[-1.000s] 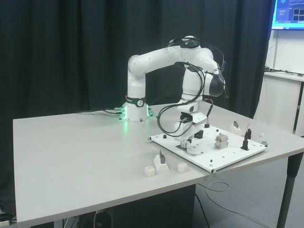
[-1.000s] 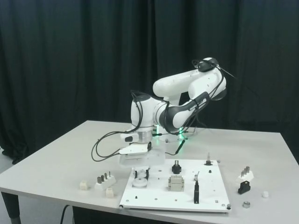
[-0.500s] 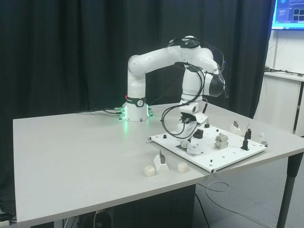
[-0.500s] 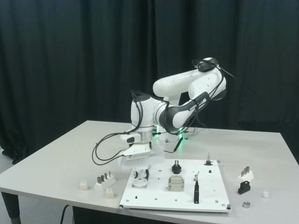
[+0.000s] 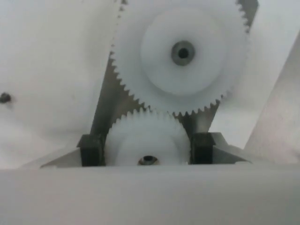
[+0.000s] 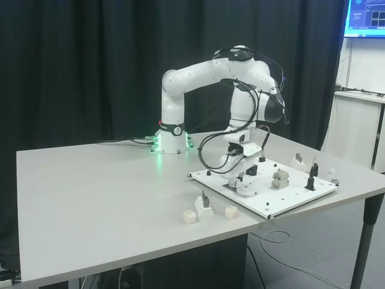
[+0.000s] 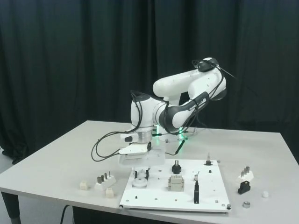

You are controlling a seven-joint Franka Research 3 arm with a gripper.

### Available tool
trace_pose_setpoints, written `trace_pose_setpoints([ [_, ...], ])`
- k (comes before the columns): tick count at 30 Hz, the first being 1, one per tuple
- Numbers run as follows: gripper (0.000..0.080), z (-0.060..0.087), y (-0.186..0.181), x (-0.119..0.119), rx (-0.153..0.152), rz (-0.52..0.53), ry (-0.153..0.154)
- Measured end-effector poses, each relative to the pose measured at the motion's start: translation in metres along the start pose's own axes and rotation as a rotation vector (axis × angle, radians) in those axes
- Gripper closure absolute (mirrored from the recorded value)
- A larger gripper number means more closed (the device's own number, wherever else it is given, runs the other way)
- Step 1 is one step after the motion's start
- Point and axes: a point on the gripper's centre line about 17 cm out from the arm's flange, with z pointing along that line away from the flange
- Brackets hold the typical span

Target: Insert medium gear.

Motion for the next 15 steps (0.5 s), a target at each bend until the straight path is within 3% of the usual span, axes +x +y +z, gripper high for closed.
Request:
trace_pose_setpoints([
  [5,0.041,0.0004,-0.0001,-0.0001,0.001,-0.115,0.0],
  [15,0.041,0.0004,-0.0001,0.0,0.001,-0.145,0.0],
])
